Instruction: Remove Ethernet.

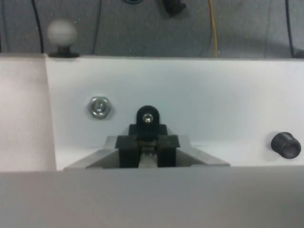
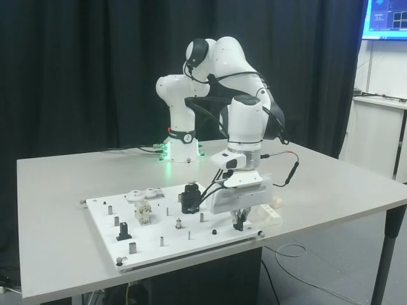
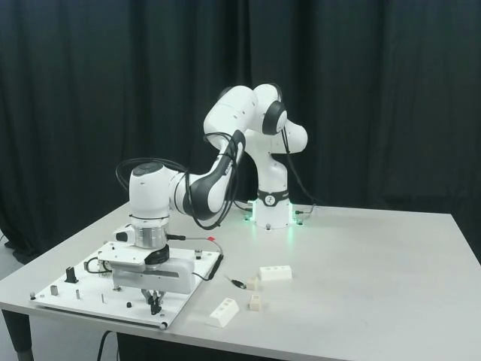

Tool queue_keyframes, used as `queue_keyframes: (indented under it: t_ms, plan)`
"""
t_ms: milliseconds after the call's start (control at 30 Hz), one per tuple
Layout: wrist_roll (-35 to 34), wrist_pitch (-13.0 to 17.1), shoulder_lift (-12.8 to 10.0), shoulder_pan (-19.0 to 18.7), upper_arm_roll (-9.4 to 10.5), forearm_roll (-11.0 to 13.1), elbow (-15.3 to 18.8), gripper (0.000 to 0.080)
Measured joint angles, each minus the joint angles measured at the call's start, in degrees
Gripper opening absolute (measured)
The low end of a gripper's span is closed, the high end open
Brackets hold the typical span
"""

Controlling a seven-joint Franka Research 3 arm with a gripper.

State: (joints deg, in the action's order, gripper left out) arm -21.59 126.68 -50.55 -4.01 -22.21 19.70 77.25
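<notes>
In the wrist view the two black fingers of the gripper (image 1: pixel 147 153) are seen close together, with only a narrow gap between them, and a small pale piece, taken to be the Ethernet plug (image 1: pixel 148 151), is lodged in that gap; whether it is truly clamped cannot be told. Just beyond the fingertips a black tab with a screw (image 1: pixel 148 118) stands up from the white board (image 1: pixel 213 104). A hex bolt (image 1: pixel 99 107) is fixed in the board to one side of it, and a black round stud (image 1: pixel 286 145) is set well apart on the other side. At the board's far edge a white ball on a black foot (image 1: pixel 61 38) is seen, with the grey table (image 1: pixel 156 28) behind it.

In the first room view the gripper (image 2: pixel 239 222) is held low over the near right corner of the white board (image 2: pixel 152 244), pointing straight down, its tips touching or almost touching the board. The plug itself is too small to be made out there. The white arm (image 2: pixel 245 121) is folded: from the base (image 2: pixel 181 143) at the far side of the table (image 2: pixel 63 184) it rises, bends forward and drops vertically through the wrist. A black block (image 2: pixel 189 198) stands on the board just behind the gripper. Beside the board, on the bare table, white blocks (image 2: pixel 270 213) are lying.

In the second room view the same downward pose of the gripper (image 3: pixel 154 301) is confirmed, at the board's edge.
</notes>
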Motion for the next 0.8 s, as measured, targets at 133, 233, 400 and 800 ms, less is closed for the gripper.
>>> queue_keyframes:
  t_ms: [133,233,400,800]
  plan:
    - [-0.2,-0.1,0.0,0.0,-0.01,0.0,0.0,0.0080]
    - [-0.2,-0.2,0.0,0.0,-0.03,0.0,-0.1,0.0080]
    - [-0.3,-1.4,0.0,0.1,-0.21,0.0,-0.9,0.0080]
    - [-0.6,-8.2,0.3,0.1,-1.54,-0.2,-5.3,0.0080]
